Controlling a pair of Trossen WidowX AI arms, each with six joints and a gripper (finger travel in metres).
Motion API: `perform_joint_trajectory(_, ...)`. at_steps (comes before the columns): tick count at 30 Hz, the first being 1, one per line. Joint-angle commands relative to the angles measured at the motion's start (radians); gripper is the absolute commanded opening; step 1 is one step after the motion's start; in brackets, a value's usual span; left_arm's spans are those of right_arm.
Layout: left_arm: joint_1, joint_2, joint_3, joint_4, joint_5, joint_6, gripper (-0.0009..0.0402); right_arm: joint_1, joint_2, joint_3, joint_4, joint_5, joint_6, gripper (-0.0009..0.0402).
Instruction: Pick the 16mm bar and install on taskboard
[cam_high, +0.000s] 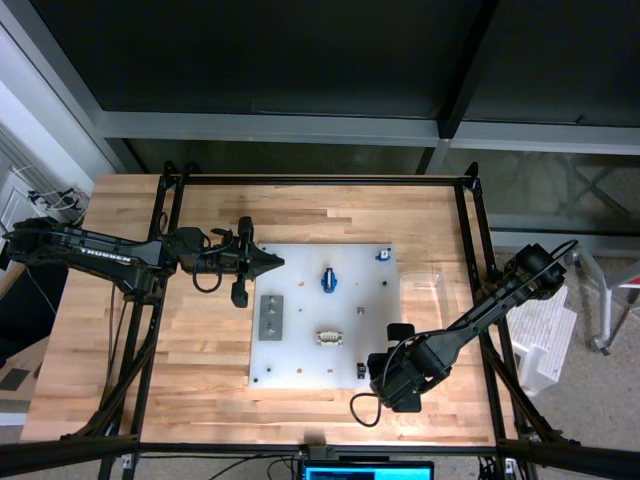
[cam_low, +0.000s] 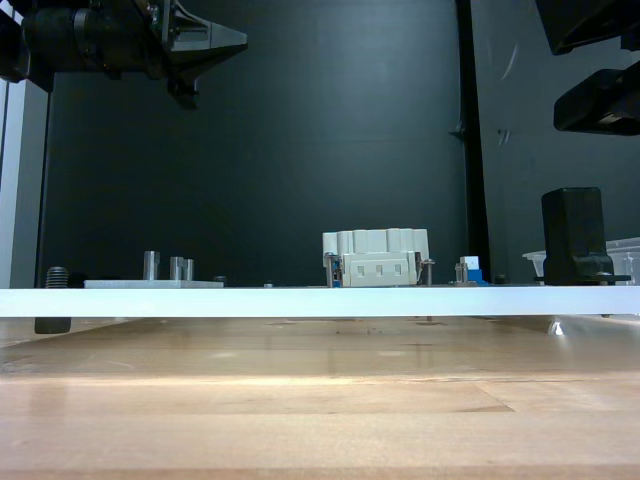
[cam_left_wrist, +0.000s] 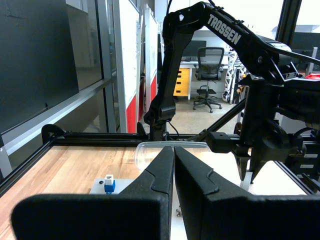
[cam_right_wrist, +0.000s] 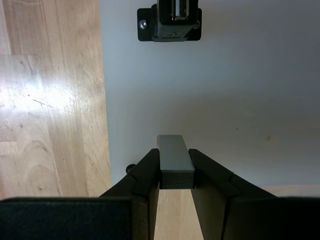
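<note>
White taskboard (cam_high: 300, 300) on pale striped-plank wood table (cam_high: 130, 350); grey block (cam_high: 271, 317), blue fitting (cam_high: 329, 280), beige connector (cam_high: 328, 340) on it; black left gripper (cam_high: 270, 262), fingers together, above its far-left corner; black right gripper (cam_right_wrist: 175, 167) over near-right corner, clamping grey 16mm bar (cam_right_wrist: 174, 150).

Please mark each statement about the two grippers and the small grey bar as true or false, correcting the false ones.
1. The right gripper grips the small grey metal bar between its fingers. True.
2. The left gripper has its fingers wide open. False: they are shut on nothing.
3. The bar sits in the grey rectangular block. False: the right gripper holds it over the edge of the white square taskboard.
4. The left gripper hangs above the taskboard's far left part. True.
</note>
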Motion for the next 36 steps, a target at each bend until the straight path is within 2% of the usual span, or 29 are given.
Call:
perform_joint_trajectory(1,0.0,0.0,0.0,0.0,0.0,0.0,0.0,0.0,0.001,0.0,-0.004,-0.001,0.008,0.0004)
perform_joint_trajectory(20,0.0,0.0,0.0,0.0,0.0,0.0,0.0,0.0,0.001,0.0,0.005,-0.004,0.031,0.0004)
perform_joint_trajectory(23,0.0,0.0,0.0,0.0,0.0,0.0,0.0,0.0,0.001,0.0,0.006,-0.018,0.032,0.0004)
perform_joint_trajectory(36,0.0,0.0,0.0,0.0,0.0,0.0,0.0,0.0,0.001,-0.013,0.015,-0.014,0.031,0.0004)
